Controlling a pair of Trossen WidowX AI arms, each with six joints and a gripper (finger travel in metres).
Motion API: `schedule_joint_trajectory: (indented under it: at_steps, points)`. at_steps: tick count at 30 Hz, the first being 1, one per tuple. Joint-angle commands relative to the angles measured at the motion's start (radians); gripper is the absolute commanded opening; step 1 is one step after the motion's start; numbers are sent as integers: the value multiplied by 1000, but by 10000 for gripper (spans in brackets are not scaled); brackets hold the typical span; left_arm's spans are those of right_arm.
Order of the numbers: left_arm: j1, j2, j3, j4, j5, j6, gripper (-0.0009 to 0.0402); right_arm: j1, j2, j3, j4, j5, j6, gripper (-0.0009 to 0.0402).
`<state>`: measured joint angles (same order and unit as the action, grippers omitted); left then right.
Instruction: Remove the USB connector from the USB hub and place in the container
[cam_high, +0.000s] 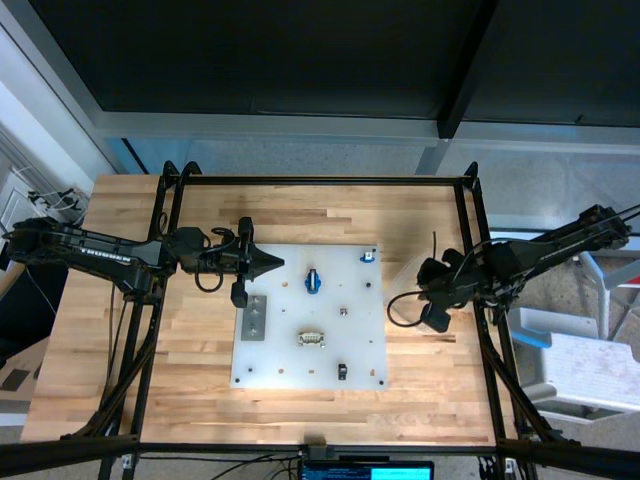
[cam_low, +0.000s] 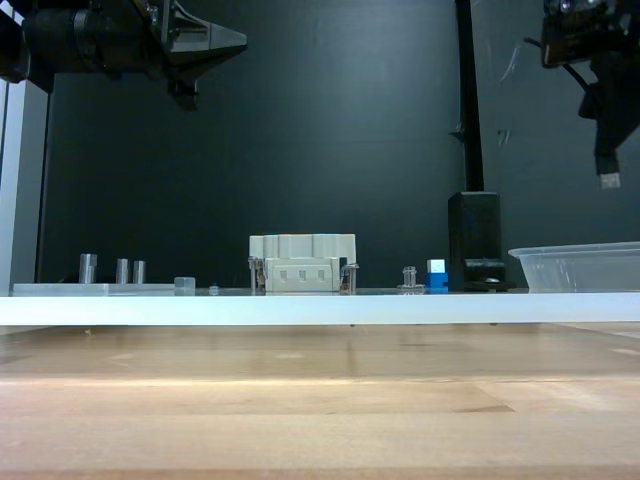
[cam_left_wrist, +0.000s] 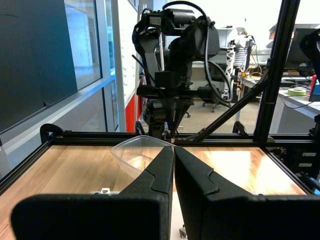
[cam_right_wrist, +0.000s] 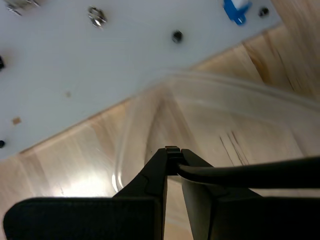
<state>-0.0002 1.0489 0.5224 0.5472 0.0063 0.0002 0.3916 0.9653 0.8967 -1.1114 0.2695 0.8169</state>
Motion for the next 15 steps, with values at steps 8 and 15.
schedule_joint_trajectory:
  at_steps: [8, 15]
  points:
    - [0, 0, 0, 0, 0, 0, 1, -39, -55, -74, -32, -31, 66, 0]
    - [0, 0, 0, 0, 0, 0, 1, -59, -69, -96, -36, -36, 76, 0]
